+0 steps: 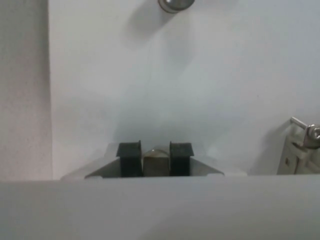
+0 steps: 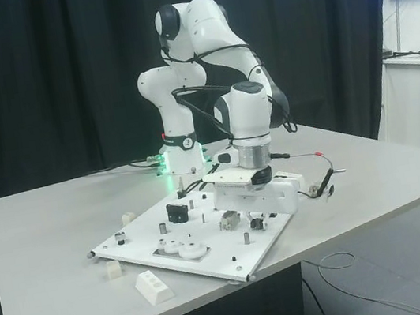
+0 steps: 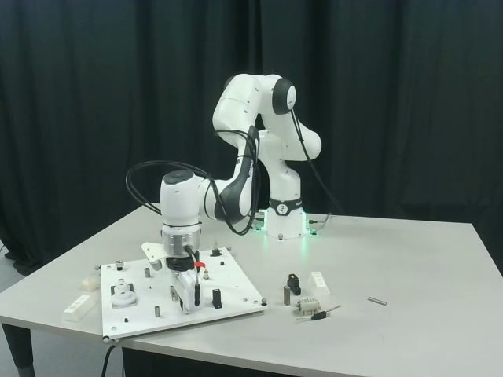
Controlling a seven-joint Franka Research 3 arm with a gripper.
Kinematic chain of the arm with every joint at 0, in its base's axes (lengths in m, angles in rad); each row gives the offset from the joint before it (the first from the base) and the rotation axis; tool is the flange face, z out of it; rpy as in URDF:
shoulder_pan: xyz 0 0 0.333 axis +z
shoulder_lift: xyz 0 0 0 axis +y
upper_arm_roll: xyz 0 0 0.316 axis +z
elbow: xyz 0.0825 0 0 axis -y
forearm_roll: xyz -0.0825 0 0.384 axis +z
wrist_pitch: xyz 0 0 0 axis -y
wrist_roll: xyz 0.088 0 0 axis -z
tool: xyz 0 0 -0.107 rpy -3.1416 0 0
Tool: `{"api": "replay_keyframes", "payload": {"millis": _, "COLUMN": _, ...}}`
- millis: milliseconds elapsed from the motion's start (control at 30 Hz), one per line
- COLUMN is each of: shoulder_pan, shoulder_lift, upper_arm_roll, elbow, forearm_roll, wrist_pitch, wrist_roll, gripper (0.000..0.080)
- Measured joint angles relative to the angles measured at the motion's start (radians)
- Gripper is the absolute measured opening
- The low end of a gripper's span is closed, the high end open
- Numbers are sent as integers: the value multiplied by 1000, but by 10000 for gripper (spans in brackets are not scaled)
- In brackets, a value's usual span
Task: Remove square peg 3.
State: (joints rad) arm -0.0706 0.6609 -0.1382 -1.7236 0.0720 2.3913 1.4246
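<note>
Claw (image 1: 155,159) low over the board (image 1: 200,90), black fingers (image 1: 129,158) nearly closed on a small grey block between them, presumably the peg (image 1: 156,161). Seen at lower centre of the wrist view; in the first room view, at centre frame (image 2: 238,218), down at the board's (image 2: 272,243) surface. In the second room view, claw (image 3: 182,292) at lower left, tips at the board (image 3: 236,294). Cannot tell whether the peg sits in its hole or has lifted clear. Judged: grasp made, extraction and set-down left. Around the claw on the board: posts, white gears (image 2: 186,247), a black block (image 2: 177,211). Beyond, on the counter (image 2: 38,233), a white holder (image 2: 153,285) near the lower left of the first room view; loose small parts (image 3: 308,305) right of the board in the second room view.
</note>
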Motion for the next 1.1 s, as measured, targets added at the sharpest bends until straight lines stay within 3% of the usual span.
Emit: {"api": "replay_keyframes", "payload": {"millis": 1100, "shoulder_pan": 2, "shoulder_lift": -19, "upper_arm_roll": -1, "elbow": -24, "forearm_roll": 2, "wrist_pitch": 21, "wrist_roll": -2, "gripper": 116}}
